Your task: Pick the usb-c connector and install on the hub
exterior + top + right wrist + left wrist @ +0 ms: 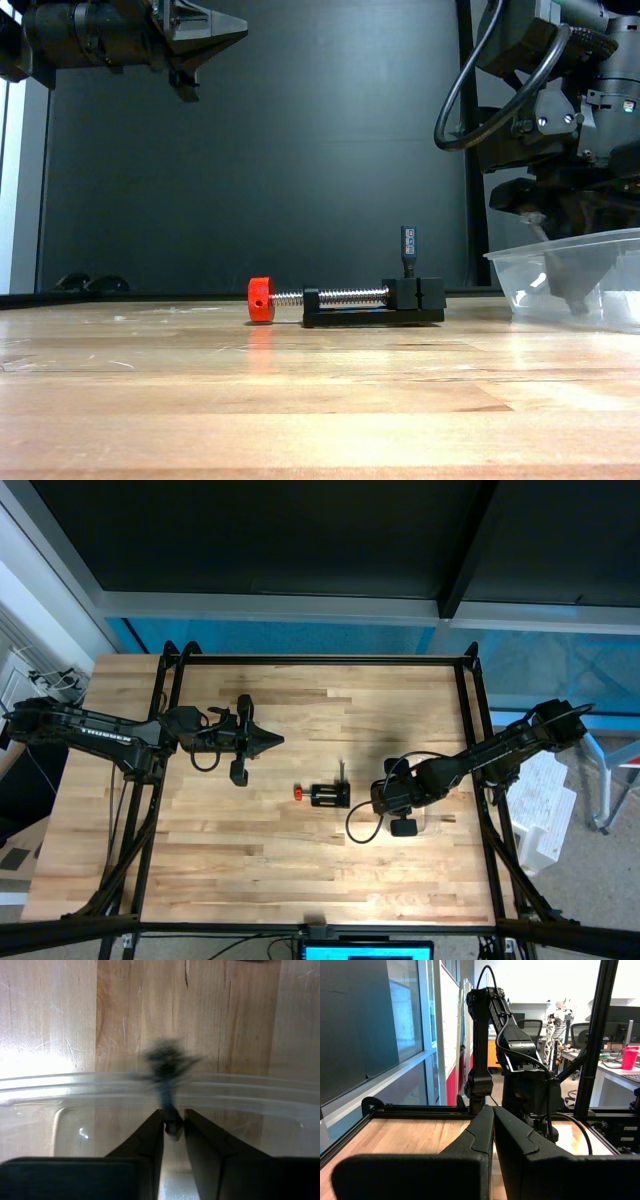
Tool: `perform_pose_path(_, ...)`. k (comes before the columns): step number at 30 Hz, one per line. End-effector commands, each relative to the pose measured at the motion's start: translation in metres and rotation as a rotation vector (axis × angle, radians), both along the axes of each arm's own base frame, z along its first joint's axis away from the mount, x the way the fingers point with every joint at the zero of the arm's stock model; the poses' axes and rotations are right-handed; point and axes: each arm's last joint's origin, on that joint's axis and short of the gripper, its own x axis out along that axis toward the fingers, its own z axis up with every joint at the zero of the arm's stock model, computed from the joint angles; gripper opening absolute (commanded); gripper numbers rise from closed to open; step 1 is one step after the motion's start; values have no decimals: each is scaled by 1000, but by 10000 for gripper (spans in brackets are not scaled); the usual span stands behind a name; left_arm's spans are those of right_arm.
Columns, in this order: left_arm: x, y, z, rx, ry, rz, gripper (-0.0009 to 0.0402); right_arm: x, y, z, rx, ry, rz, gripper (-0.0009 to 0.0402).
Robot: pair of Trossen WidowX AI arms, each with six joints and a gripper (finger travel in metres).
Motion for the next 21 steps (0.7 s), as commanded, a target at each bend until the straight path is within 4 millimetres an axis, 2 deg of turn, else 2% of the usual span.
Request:
perform_pose_path(1,0,0,0,0,0,0,0,0,0,0,-1,-2,2,14)
perform_pose_path(3,0,0,0,0,0,0,0,0,0,1,-1,-3,3,-3)
perform_pose_path(10,0,0,0,0,0,0,0,-3,-1,9,5,-24,7,-1)
perform_pose_path(21,0,0,0,0,0,0,0,-24,-9,49,47,-132,-12,0)
